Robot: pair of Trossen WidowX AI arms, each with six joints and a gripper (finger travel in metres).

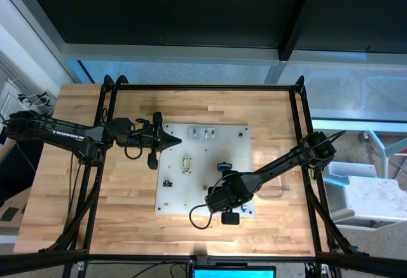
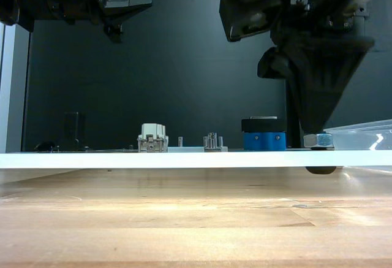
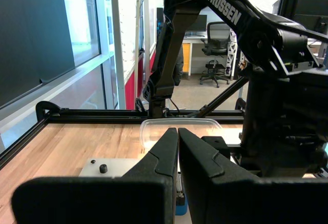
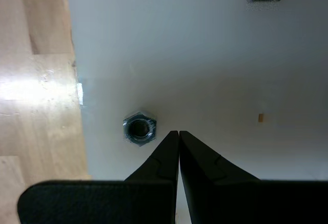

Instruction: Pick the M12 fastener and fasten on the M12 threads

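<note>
Underneath everything lies the wooden table [image 1: 76, 182], and the white board [image 1: 191, 195] rests flat on its middle. The left arm [image 1: 57, 135] reaches in from the left edge and the right arm [image 1: 286, 160] from the right edge. A clear tray [image 2: 361, 138] sits just off the board's right side, behind the right arm's tip as the low view shows it.

The left gripper [image 1: 172, 140] hangs high above the board's far left edge and points to the right. Its fingers are pressed together with only a hairline between them, and it holds nothing. The right gripper [image 4: 178, 133] points straight down over the near right part of the board. Its fingers are closed tight against each other and empty, and their tips are almost at the board's surface.

A blue connector block [image 2: 264, 140] with a black top stands on the board to the left of the right gripper. Smallest is the M12 nut [image 4: 139, 128], a silver hexagon with a dark centre. It sits at board level close to the board's edge, just beside the closed fingertips and outside their grasp. It is not in the tray. I cannot tell whether it is on its stud or merely lying on the board.
</note>
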